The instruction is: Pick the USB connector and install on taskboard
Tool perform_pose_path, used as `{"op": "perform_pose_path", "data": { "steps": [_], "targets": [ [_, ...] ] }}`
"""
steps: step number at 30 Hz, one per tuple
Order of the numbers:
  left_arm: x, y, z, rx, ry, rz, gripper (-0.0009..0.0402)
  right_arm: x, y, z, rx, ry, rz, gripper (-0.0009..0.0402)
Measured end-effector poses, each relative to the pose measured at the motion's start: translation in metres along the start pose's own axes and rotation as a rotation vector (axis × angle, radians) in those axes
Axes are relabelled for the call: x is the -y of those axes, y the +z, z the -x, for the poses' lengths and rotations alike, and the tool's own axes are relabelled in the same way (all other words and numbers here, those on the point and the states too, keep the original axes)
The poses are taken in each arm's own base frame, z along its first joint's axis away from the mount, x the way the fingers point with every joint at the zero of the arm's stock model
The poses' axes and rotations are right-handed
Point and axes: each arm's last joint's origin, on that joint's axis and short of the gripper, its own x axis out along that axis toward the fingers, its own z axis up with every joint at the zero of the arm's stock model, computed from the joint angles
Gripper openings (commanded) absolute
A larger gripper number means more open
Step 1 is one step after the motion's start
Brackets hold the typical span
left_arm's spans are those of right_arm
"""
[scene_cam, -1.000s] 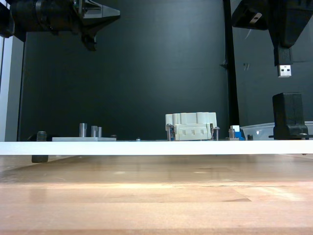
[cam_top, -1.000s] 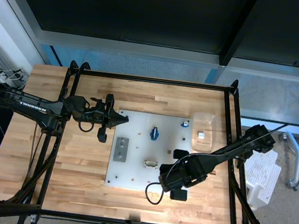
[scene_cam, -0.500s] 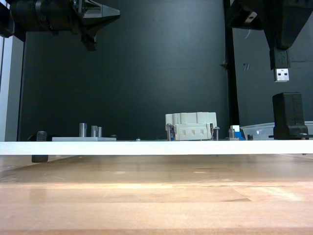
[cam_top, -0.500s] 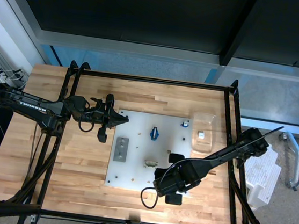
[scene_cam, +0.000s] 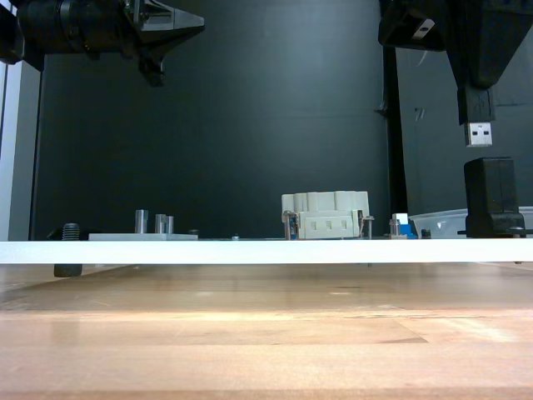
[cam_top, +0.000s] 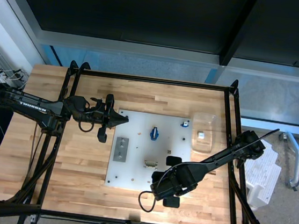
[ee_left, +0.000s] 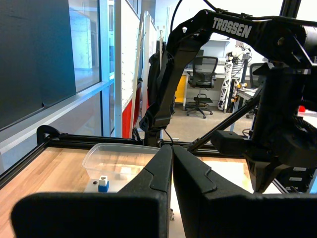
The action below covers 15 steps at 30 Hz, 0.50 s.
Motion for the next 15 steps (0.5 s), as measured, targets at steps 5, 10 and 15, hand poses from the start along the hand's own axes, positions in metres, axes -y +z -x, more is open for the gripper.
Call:
{"op": "perform_pose_path", "data": {
  "steps": [5, 10, 15],
  "targets": [
    [0.0, 0.0, 0.0, 0.0, 0.0, 0.0, 0.0, -0.0001, -0.0008, -0.0013, -0.003, -0.005, 0.001, 0.0],
    [0.0, 0.0, 0.0, 0.0, 0.0, 0.0, 0.0, -0.0004, -0.0014, -0.002, -0.005, -0.006, 0.003, 0.0],
    [0.0, 0.0, 0.0, 0.0, 0.0, 0.0, 0.0, -0.0008, -0.0016, -0.002, -0.005, -0.005, 0.004, 0.0]
  ]
}}
